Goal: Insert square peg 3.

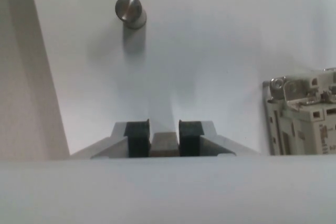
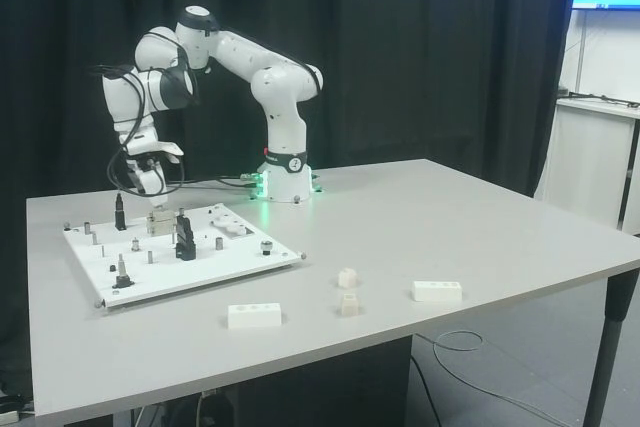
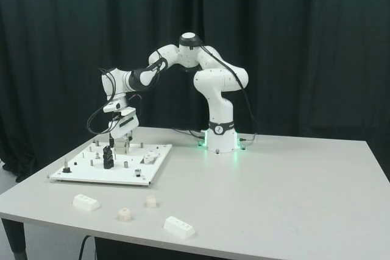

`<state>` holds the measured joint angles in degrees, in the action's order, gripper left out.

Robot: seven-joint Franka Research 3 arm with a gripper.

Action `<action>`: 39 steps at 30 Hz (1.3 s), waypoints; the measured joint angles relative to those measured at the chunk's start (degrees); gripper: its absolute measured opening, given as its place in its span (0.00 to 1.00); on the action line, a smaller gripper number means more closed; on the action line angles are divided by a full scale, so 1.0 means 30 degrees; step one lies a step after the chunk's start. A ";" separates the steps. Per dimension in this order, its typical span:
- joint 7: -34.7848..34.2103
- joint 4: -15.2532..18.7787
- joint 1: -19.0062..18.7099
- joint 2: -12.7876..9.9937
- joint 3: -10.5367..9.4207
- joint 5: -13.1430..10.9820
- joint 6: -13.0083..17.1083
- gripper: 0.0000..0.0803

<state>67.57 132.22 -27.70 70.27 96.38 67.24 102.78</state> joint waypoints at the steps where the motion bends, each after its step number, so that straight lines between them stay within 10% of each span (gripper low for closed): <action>1: 0.0000 -0.0015 0.0000 0.0000 0.0000 0.0000 0.0004 0.14; 39: -0.0304 -0.0144 -0.0019 0.0003 0.0255 -0.0005 0.0621 0.14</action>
<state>66.66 131.79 -27.76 70.28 97.15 67.22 104.64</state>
